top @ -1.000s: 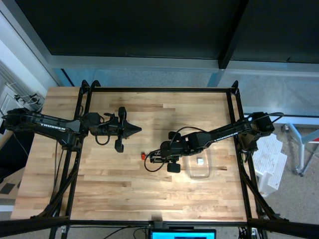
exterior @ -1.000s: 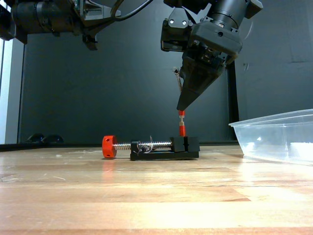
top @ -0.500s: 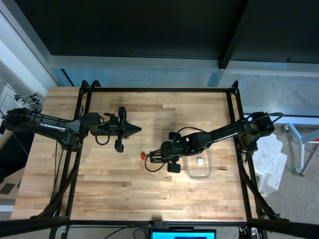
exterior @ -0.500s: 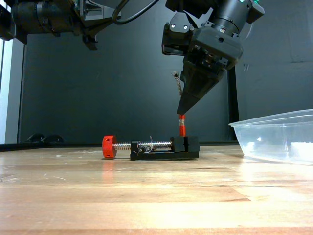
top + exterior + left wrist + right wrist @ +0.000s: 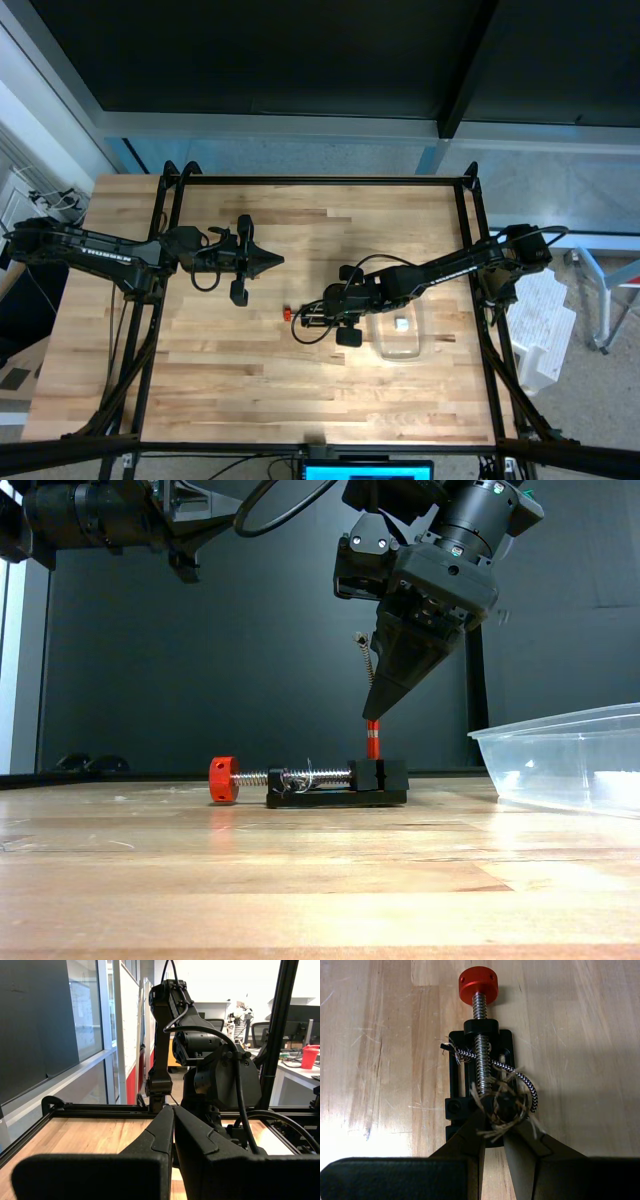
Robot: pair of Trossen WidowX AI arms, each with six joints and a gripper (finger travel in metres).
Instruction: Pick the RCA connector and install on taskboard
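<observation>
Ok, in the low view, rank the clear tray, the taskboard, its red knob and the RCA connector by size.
Clear tray
taskboard
red knob
RCA connector, pinched by the right gripper over the taskboard.
Left gripper parked, shut, over the table's left.

In the low view the RCA connector (image 5: 372,738) has its top hidden inside the right gripper (image 5: 375,713), above the taskboard (image 5: 338,782); the clear tray (image 5: 560,755) runs off the edge; the left gripper (image 5: 173,1125), parked at the table's left, blocks the taskboard from its own camera
</observation>
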